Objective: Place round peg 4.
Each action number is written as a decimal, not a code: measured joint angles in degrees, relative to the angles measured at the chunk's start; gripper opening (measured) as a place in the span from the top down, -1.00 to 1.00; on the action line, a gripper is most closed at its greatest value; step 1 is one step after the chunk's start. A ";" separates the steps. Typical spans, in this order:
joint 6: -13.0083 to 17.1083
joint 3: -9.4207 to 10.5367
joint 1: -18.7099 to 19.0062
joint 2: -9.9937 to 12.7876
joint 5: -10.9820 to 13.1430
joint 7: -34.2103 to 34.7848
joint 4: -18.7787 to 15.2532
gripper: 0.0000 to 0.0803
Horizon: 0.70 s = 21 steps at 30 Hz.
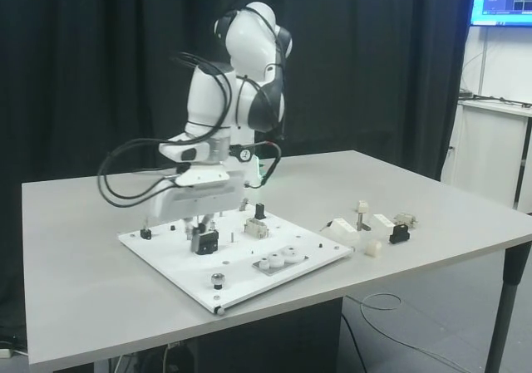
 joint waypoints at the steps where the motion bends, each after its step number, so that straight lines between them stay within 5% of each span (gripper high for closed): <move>1: 0.38 -0.14 -0.27 0.24 0.00 -0.36 0.27 0.65; 21: 2.32 0.42 -7.34 6.40 1.55 -6.49 8.56 0.65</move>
